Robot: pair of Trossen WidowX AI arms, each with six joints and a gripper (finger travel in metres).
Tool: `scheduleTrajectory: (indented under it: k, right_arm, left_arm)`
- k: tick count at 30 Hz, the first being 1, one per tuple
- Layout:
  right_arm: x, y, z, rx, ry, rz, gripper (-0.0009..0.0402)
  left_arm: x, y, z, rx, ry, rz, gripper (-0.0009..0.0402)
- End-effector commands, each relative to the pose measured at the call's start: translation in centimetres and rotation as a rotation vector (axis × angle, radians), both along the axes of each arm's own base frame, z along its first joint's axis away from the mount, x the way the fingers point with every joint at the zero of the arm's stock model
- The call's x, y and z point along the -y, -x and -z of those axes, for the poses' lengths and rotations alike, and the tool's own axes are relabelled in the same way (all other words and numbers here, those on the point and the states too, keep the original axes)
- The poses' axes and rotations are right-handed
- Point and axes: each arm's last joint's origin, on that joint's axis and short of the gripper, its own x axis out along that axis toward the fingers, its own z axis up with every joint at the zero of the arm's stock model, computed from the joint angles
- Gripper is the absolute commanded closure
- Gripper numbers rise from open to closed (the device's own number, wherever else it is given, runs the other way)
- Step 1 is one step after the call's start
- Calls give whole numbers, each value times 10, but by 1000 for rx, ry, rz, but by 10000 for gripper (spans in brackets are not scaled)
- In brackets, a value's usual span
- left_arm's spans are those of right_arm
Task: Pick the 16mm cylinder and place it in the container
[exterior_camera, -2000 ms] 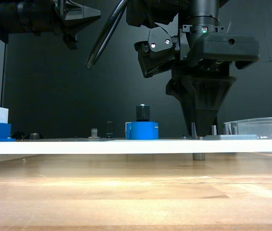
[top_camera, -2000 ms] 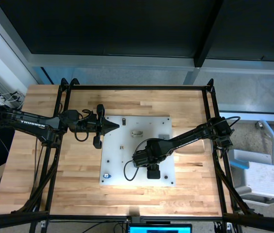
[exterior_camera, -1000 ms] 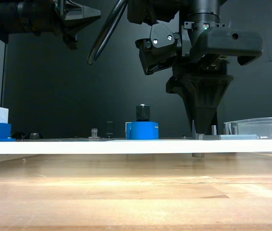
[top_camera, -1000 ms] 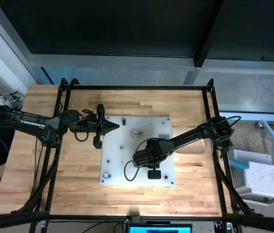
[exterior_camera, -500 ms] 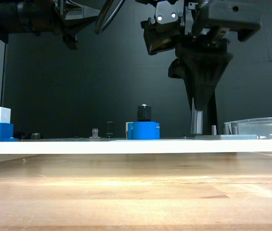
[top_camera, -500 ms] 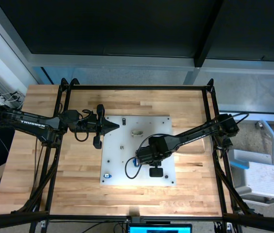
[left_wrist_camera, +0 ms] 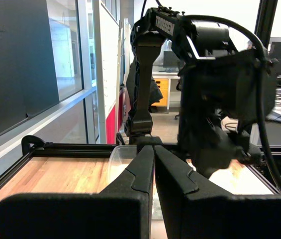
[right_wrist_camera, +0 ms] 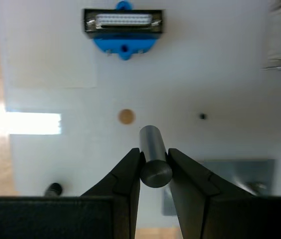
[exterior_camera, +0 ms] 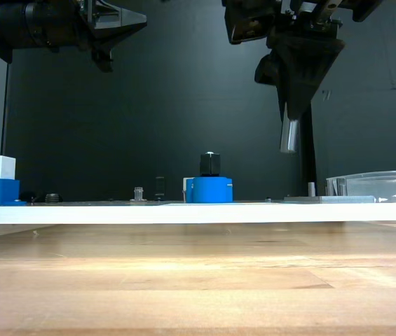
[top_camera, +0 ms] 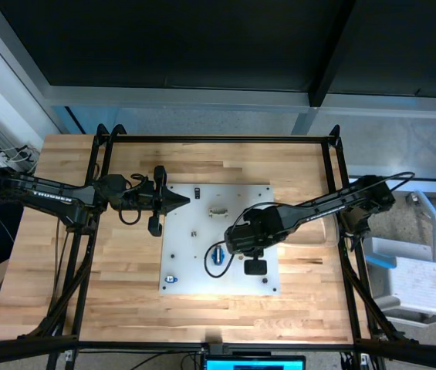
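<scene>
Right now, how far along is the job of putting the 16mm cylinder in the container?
Done: the pick. In hand: the right gripper is shut on the 16mm cylinder, hanging clear above the board. Left: carry it over the container at the board's right side and release. The left gripper sits shut by the board's left edge.

White TROSSEN lettering along the left arm (top_camera: 42, 197); same brand on the right arm (left_wrist_camera: 164, 22)
</scene>
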Motion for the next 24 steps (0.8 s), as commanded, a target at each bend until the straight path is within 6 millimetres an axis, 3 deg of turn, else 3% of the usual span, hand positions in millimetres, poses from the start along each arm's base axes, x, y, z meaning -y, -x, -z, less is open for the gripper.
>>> scheduleTrajectory:
  k: [1, 24]
  right_arm:
    - [7, 12, -3, 7, -3, 10, 387]
    - [38, 105, 12, 38, -11, 36, 387]
  left_arm:
    - [0, 0, 0, 0, 0, 0, 393]
    - [0, 0, 0, 1, 0, 0, 393]
